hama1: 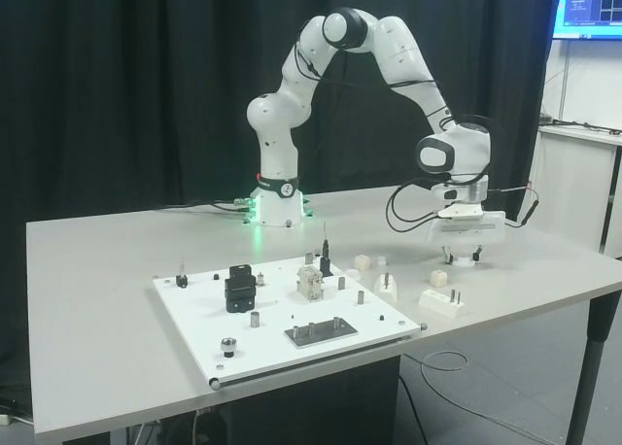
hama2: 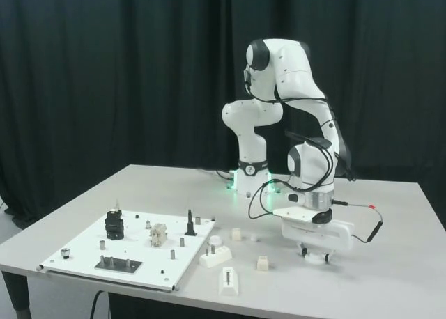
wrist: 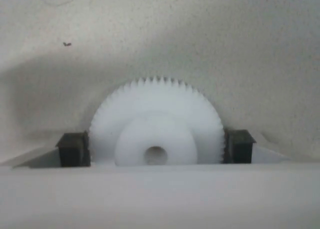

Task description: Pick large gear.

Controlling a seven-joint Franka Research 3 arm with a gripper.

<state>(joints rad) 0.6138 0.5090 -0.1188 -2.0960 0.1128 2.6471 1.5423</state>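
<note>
The large gear (wrist: 156,109) is white, with fine teeth around its rim and a raised hub with a centre hole. In the wrist view it sits between my two black fingertips (wrist: 75,149), which touch its opposite edges. My gripper (wrist: 157,148) is shut on it, low over the grey table (wrist: 240,49). In both room views the gripper (hama1: 463,257) (hama2: 313,255) hangs straight down at table level on the right side of the table, and the hand hides most of the gear.
A white assembly board (hama1: 292,319) (hama2: 118,249) with pegs and black parts lies at the table's front left. Small white blocks (hama1: 442,299) (hama2: 228,281) stand between the board and the gripper. The arm's base (hama1: 277,207) stands at the back with a green light.
</note>
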